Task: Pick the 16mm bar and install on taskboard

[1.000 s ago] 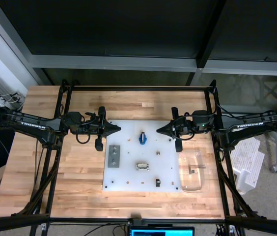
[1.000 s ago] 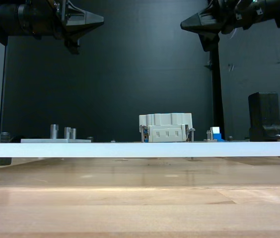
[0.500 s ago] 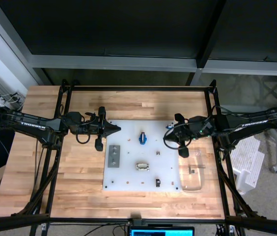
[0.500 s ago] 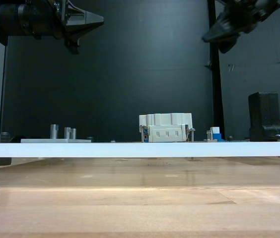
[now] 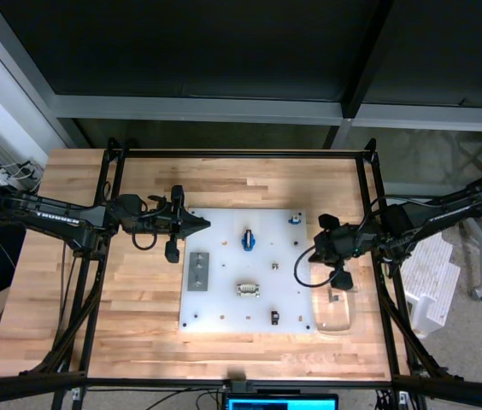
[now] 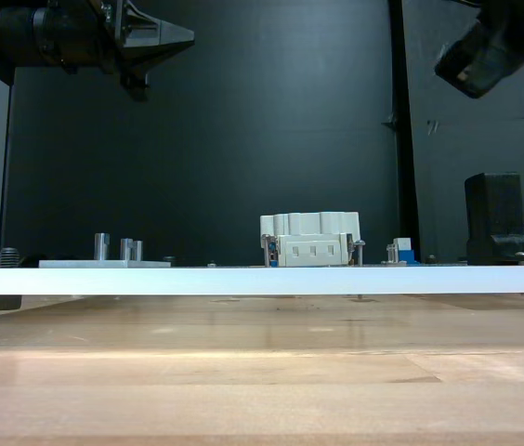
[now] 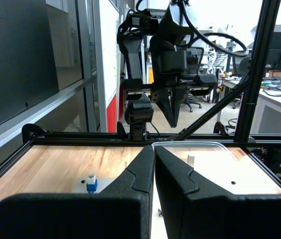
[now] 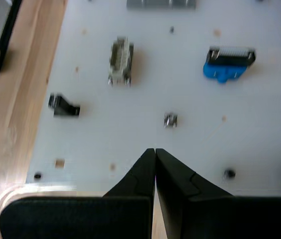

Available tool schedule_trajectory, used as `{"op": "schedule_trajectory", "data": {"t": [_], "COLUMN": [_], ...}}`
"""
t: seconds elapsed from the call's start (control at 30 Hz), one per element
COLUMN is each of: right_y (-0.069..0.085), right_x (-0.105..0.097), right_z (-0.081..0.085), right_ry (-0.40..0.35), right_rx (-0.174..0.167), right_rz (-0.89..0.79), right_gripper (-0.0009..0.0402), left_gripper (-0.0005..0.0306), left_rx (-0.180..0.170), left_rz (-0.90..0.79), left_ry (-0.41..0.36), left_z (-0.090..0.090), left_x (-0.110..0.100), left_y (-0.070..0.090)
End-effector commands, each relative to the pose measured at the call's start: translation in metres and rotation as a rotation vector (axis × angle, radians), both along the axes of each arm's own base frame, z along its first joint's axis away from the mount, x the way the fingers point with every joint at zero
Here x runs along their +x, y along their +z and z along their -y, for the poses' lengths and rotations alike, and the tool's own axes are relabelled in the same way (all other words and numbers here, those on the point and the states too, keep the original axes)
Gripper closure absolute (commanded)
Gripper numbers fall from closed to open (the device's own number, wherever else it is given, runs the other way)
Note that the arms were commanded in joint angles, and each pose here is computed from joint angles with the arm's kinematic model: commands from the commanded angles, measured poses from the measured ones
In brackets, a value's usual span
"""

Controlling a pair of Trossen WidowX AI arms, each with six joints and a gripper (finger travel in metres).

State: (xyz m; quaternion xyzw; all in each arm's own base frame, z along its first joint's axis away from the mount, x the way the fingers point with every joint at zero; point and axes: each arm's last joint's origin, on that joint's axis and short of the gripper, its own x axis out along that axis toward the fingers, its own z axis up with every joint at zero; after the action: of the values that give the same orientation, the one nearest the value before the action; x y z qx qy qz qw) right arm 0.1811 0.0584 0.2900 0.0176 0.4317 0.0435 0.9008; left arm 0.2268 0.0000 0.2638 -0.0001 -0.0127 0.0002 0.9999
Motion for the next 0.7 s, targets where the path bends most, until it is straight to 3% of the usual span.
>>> {"op": "schedule_trajectory", "data": {"t": [0.03, 0.43, 0.6, 0.7], "right_y": [-0.003, -0.010, -0.016, -0.019], "right_x": [-0.006, -0.022, -0.025, -0.026], "right_z": [-0.006, -0.017, -0.025, -0.031], "right_ry": [0.012, -0.004, -0.016, -0.019], "right_rx": [0.004, 0.010, -0.011, -0.006], "right_rz": [-0.052, -0.188, -0.246, -0.269], "right_gripper": [0.0393, 0.0393, 0.0393, 0.0393], "left_gripper": [0.0300, 0.0300, 0.0300, 0.0300], "left_rx": [0.000, 0.000, 0.000, 0.000], "left_rz": [0.001, 0.000, 0.001, 0.000], "left_ry": [0.000, 0.000, 0.000, 0.000], "left_z": [0.000, 0.000, 0.000, 0.000], "left_x": [0.000, 0.000, 0.000, 0.000], "left_y": [0.000, 0.000, 0.000, 0.000]}}
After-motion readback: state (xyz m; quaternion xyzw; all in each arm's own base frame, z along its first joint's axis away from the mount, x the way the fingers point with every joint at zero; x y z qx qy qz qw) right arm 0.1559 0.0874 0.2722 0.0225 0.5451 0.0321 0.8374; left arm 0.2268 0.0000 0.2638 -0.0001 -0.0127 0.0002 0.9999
